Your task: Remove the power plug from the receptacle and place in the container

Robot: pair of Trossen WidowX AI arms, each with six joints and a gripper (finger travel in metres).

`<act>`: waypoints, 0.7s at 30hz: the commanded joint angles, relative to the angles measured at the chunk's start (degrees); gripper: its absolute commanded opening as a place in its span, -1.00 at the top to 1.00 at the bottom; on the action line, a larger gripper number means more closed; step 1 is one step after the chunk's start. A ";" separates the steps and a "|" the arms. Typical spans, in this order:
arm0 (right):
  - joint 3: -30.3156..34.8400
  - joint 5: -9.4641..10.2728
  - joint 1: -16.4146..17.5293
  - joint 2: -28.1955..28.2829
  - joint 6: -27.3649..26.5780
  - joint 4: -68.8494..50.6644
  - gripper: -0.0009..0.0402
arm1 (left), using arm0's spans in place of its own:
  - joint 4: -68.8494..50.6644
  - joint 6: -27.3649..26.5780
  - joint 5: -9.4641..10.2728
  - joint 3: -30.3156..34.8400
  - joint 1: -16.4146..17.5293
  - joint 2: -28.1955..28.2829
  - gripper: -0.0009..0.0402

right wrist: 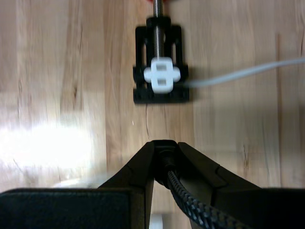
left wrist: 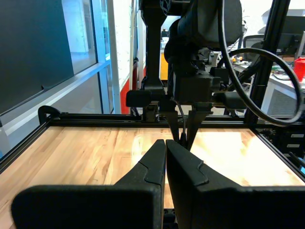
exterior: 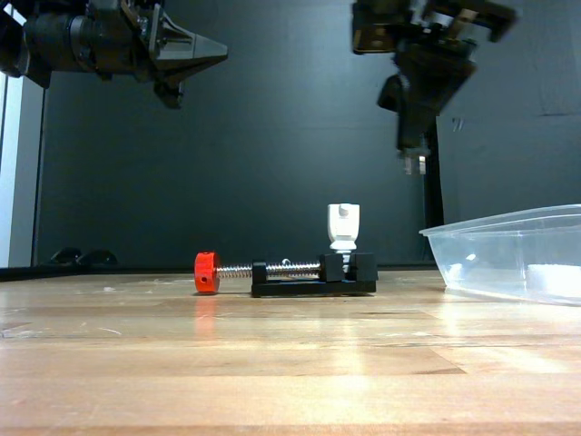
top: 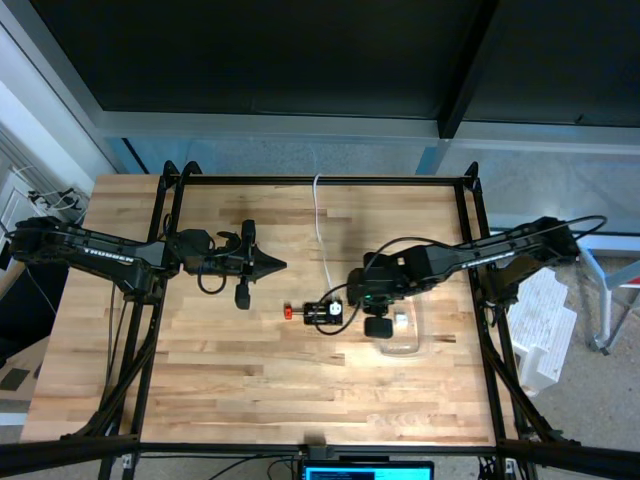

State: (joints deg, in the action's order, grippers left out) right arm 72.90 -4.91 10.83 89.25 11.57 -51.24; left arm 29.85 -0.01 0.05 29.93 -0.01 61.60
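My right gripper (exterior: pixel 413 145) hangs high over the table, shut on the power plug (exterior: pixel 414 163), whose metal prongs point down. In the right wrist view the plug's black braided stub (right wrist: pixel 183 200) runs back between the fingers (right wrist: pixel 138 171). The plug is out of the receptacle (exterior: pixel 343 225), which stands upright and white in the black clamp (exterior: pixel 313 275) with its orange-red knob (exterior: pixel 207 272). The gripper is up and to the right of the receptacle (top: pixel 337 307), beside the clear container (top: pixel 420 345). My left gripper (top: pixel 278 265) is shut and parked in the air at the left.
The long white cord (top: pixel 320 225) runs from the receptacle toward the table's far edge. A small white cube (top: pixel 400 320) lies inside the container (exterior: pixel 508 250). A black frame rail borders the wooden table.
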 commanded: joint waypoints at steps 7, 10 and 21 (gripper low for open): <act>-13.09 -0.02 1.51 -7.15 2.89 4.90 0.96 | 0.02 0.00 -0.02 0.02 0.00 0.00 0.96; -16.94 0.00 1.60 -9.16 3.21 7.48 0.96 | -0.02 0.00 -0.02 0.02 0.02 0.00 0.96; -26.34 -0.04 1.92 -14.43 4.04 13.38 0.96 | 0.02 0.00 -0.02 0.02 0.02 0.00 0.96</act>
State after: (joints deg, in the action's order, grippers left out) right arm 47.35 -4.91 12.67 75.29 15.64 -38.20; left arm 29.85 -0.03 0.05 29.93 -0.01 61.60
